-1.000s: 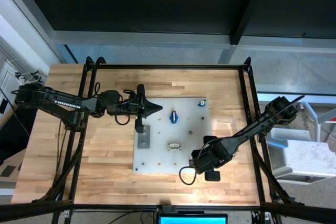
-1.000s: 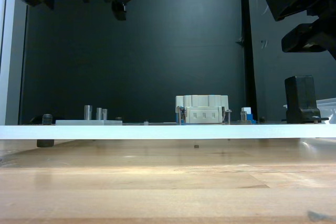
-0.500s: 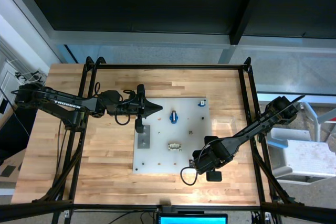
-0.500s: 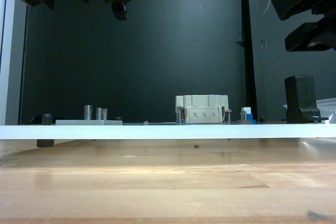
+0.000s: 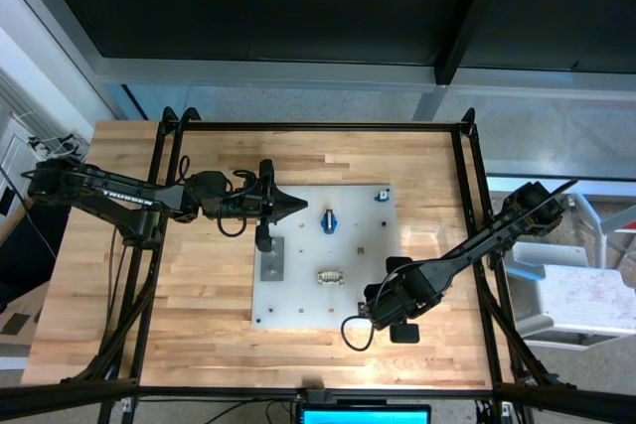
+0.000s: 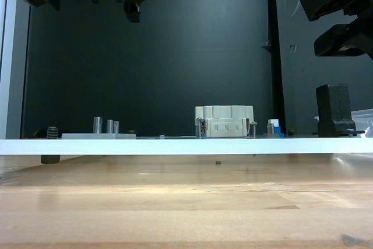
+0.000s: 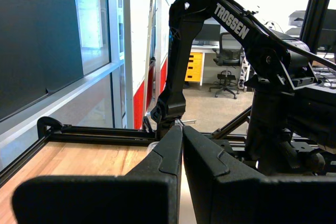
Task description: Pick the 16mm bar and place in it's hole on the taskboard
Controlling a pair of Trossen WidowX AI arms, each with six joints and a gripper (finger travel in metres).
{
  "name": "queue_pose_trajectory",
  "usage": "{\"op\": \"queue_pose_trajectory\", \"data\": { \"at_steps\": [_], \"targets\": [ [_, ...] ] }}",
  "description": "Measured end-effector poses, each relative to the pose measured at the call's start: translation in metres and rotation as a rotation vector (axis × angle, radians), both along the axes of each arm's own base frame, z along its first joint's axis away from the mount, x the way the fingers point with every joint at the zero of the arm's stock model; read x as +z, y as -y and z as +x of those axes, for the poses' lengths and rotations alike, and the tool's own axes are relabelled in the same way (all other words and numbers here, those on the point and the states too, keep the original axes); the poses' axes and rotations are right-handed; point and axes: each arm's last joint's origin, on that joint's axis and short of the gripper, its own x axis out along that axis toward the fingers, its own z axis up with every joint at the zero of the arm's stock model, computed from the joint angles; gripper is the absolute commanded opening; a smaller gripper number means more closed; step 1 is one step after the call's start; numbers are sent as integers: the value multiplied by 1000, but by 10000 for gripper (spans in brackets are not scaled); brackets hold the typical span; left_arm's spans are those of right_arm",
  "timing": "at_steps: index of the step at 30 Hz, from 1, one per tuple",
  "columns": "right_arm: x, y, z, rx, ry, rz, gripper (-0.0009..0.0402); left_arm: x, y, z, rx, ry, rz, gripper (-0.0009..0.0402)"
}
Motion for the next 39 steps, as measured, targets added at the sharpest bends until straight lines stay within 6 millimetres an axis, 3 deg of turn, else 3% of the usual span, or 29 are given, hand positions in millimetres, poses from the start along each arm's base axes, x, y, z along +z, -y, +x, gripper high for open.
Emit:
{"op": "queue_pose_trajectory", "data": {
  "at_steps": [39],
  "targets": [
    [-3,-1,1,16,-27,-6,0,0,0,0,0,0,0,0]
  ]
}}
